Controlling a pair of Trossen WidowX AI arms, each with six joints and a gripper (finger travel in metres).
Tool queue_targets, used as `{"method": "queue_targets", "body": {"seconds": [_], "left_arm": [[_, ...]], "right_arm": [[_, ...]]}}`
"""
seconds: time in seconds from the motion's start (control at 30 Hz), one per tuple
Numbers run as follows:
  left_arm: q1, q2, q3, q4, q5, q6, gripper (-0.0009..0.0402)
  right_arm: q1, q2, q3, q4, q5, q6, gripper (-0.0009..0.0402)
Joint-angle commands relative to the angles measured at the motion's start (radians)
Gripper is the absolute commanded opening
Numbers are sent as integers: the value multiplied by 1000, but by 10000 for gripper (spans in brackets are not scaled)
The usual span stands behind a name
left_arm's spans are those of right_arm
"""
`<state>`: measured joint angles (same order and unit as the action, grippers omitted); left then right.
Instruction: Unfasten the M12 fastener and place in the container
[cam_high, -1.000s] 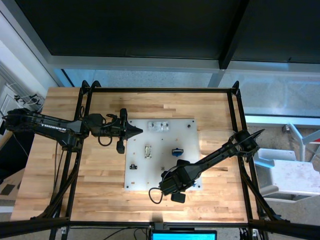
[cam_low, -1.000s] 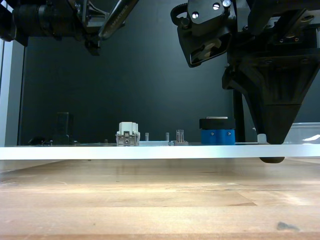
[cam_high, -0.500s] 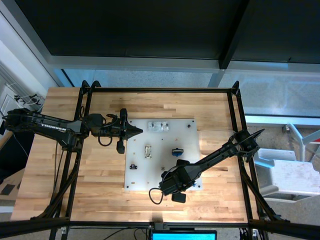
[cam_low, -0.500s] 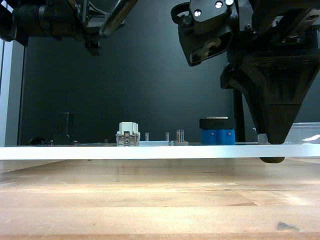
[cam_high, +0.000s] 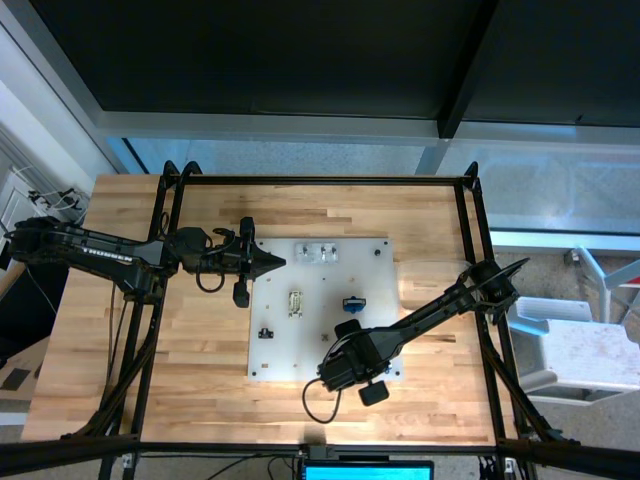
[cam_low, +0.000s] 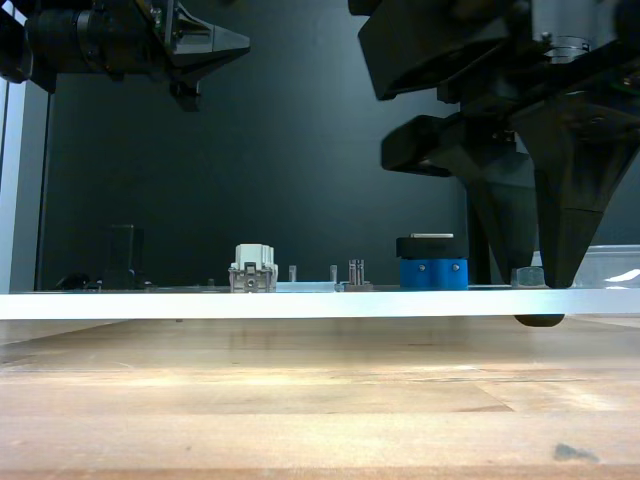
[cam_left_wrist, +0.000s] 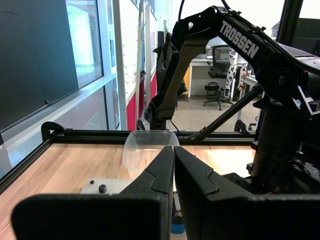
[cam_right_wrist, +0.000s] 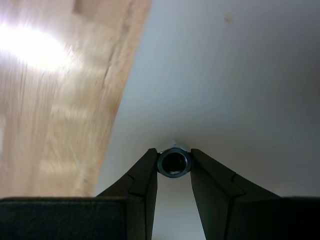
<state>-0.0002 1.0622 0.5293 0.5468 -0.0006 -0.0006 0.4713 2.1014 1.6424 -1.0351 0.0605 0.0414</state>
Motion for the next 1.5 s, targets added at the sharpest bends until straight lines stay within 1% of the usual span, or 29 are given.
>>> {"method": "queue_targets", "body": {"seconds": [0.03, 0.27, 0.47, 0.77, 0.9, 1.37, 1.43, 1.5], "left_arm": [[0, 0, 0, 0, 0, 0, 0], [0, 0, 0, 0, 0, 0, 0], [0, 0, 0, 0, 0, 0, 0], [0, 0, 0, 0, 0, 0, 0], [0, 0, 0, 0, 0, 0, 0], [0, 0, 0, 0, 0, 0, 0], [0, 0, 0, 0, 0, 0, 0], [0, 0, 0, 0, 0, 0, 0]], "right_arm": [[0, 1, 1, 2, 0, -144, 9], [0, 1, 1, 2, 0, -422, 9], [0, -2, 1, 1, 0, -679, 9], [0, -2, 1, 1, 0, -972, 9], [0, -2, 1, 1, 0, -1019, 9], [0, -2, 1, -5, -1, -1015, 9], [0, -2, 1, -7, -1, -1015, 14], [0, -2, 1, -7, -1, -1015, 29]]}}
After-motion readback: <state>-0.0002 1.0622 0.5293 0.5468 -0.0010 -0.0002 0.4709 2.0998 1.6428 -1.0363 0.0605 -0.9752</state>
